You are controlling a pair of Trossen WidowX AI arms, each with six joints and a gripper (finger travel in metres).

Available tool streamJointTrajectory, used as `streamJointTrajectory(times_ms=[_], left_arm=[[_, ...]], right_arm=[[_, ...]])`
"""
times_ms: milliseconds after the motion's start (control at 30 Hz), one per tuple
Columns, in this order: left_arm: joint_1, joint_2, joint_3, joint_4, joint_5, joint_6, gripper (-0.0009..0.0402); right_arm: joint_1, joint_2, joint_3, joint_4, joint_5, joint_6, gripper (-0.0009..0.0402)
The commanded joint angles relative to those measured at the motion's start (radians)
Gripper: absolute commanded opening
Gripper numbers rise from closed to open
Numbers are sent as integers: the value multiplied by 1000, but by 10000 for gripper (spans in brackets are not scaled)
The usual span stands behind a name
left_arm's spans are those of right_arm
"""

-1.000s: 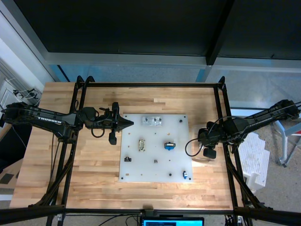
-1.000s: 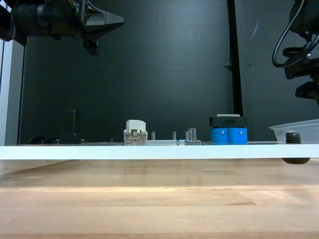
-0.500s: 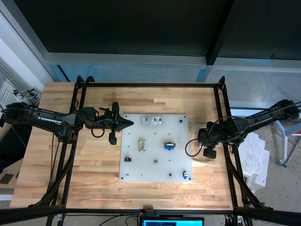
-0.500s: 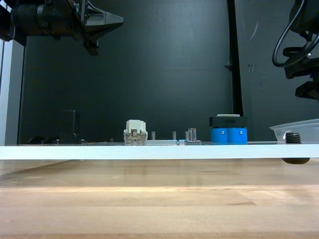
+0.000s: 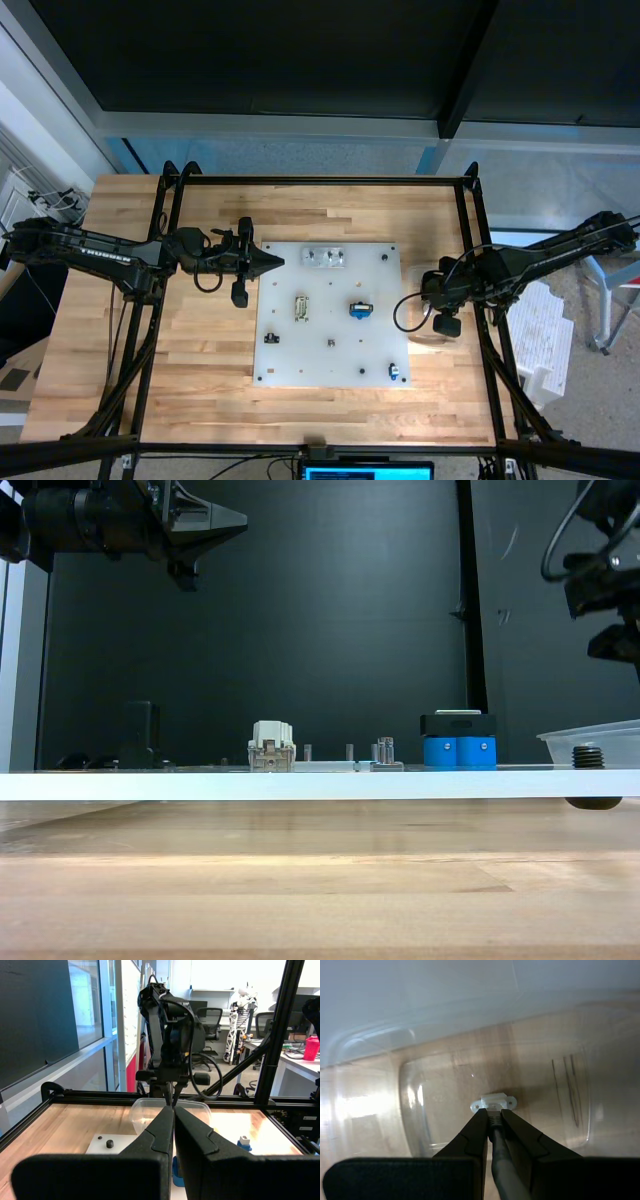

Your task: Pick the RJ45 connector and install on taskboard

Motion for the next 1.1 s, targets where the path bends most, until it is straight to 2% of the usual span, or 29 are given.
streamJointTrajectory(times_ms=[33,100,200,300,633,967,1100], left_arm=[[0,0,0,0,0,0,0],[0,0,0,0,0,0,0],[0,0,0,0,0,0,0],[0,0,0,0,0,0,0],[0,0,0,0,0,0,0],[0,0,0,0,0,0,0],[0,0,0,0,0,0,0]], right_arm=[[1,0,62,-60,0,-1,0],[2,0,103,-101,-6,-1,0],[2,0,156,-148,-48,-1,0],[3,0,194,-179,-69,-2,0],[11,1,212,-188,-68,-2,0],[87,73,242,-164,-64,-9,0],[131,131,282,-148,-10,0,0]])
